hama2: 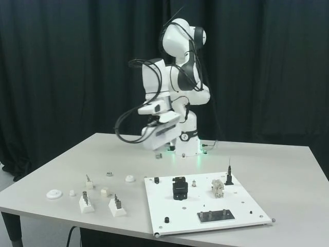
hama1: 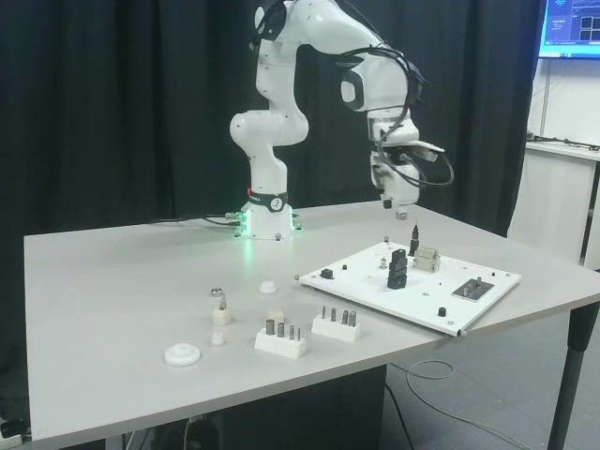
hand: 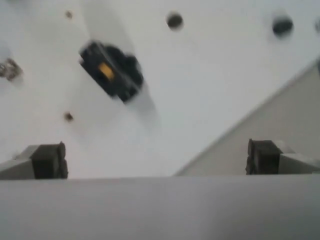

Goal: Pick medium gear.

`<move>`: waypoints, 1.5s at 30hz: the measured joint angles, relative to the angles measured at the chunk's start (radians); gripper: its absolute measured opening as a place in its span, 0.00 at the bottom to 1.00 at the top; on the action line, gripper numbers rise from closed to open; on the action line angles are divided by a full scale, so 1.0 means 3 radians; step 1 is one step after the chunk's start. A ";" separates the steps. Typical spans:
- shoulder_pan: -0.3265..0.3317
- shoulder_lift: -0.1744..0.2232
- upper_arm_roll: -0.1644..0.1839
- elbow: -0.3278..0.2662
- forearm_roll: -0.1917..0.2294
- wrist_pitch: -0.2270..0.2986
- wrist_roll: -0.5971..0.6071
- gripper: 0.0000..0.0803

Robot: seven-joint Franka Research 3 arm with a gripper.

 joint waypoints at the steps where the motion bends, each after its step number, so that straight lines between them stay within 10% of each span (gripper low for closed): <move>1: -0.0002 0.0008 -0.0022 0.0017 -0.0033 -0.0014 0.0046 1.00; 20: -0.0039 0.0165 -0.0490 0.0044 -0.0474 -0.0063 0.0225 1.00; 45: -0.0043 0.0221 -0.1142 -0.0458 -0.0400 0.0234 0.0561 1.00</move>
